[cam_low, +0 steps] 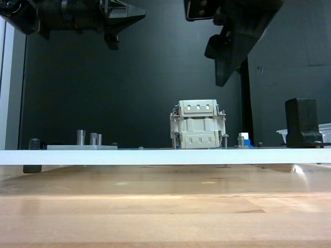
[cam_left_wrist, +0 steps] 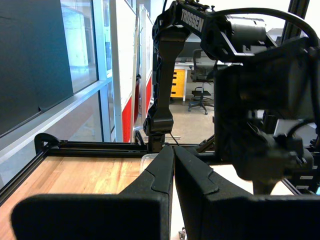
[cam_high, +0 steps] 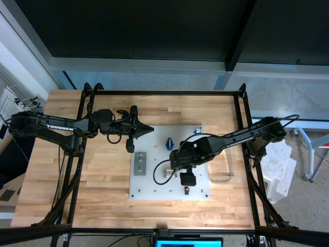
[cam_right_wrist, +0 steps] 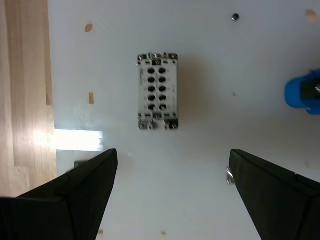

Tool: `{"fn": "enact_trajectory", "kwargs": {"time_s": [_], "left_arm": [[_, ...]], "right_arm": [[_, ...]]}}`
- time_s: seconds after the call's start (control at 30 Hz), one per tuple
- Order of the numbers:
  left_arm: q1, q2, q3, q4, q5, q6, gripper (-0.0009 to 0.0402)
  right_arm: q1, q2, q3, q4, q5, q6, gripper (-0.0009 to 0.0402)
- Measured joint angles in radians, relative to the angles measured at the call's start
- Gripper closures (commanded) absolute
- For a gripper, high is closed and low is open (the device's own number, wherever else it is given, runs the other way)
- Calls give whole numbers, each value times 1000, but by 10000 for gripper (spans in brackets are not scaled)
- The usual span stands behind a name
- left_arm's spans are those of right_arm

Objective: Pick the HAN10E connector and install on the hub

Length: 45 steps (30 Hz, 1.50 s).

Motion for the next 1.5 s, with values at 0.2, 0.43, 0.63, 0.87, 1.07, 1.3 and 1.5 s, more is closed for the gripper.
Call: {"fn": "enact_trajectory", "kwargs": {"time_s": [0.2,0.43,0.63,0.87,1.07,1.3,1.5], "left_arm": [[0,0,0,0,0,0,393],[0,0,0,-1,0,0,393],[0,0,0,-1,0,0,393],[0,0,0,-1,0,0,393],[0,0,0,-1,0,0,393],[0,0,0,-1,0,0,393],[0,0,0,-1,0,0,393]], "right_arm": [[-2,-52,-56,45,16,-9,114],[-72,-236,-222,255,62,-104,198],[-149,-425,-390,529,86,-227,292],[-240,-600,-563,868,76,-323,395],[-313,-719,-703,1098,10,-319,396],[-364,-785,-820,1261,-31,-277,394],[-362,-785,-845,1286,-30,-274,393]]}}
